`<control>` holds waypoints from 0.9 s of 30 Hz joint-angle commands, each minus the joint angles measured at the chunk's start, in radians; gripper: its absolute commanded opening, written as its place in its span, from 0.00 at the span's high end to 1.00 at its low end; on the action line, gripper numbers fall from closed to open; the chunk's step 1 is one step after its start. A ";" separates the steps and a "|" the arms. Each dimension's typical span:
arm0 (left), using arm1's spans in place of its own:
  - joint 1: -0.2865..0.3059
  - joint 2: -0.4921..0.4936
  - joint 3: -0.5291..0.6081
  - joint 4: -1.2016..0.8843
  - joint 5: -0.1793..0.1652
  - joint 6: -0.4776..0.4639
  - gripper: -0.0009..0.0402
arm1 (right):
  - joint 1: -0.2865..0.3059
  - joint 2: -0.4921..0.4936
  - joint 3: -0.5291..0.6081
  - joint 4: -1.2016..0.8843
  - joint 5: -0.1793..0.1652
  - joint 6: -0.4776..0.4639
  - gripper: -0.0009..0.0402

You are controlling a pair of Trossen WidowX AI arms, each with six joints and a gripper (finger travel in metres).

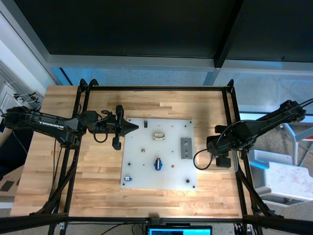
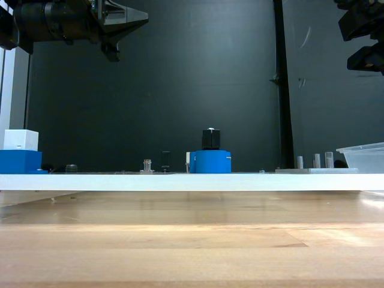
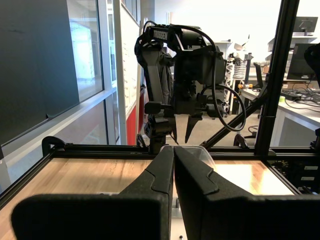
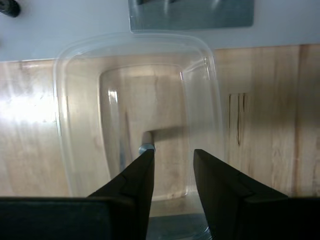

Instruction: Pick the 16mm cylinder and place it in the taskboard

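The 16mm cylinder (image 4: 146,148), a tiny grey peg, lies inside the clear plastic tray (image 4: 62,100), right at the tip of one finger of my right gripper (image 4: 171,156). That gripper is open, hangs above the tray and holds nothing. The white taskboard (image 1: 171,137) lies mid-table, and its edge (image 4: 75,20) shows just beyond the tray. My left gripper (image 1: 131,126) is shut and empty, high over the board's left edge, pointing right.
On the board stand a grey metal block (image 1: 186,148), a blue connector (image 1: 158,164) and a small white socket (image 1: 158,136). The tray (image 1: 236,165) sits just off the board's right edge. A black frame surrounds the wooden table (image 1: 73,186).
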 commanded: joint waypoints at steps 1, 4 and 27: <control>0.000 0.000 0.000 0.000 0.000 0.000 0.98 | 0.013 0.000 -0.018 0.003 0.001 0.008 0.64; 0.000 0.000 0.000 0.000 0.000 0.000 0.98 | 0.024 0.000 -0.037 0.006 0.001 0.026 0.60; 0.000 0.000 0.000 0.000 0.000 0.000 0.98 | 0.112 0.010 -0.193 0.157 0.002 0.102 0.52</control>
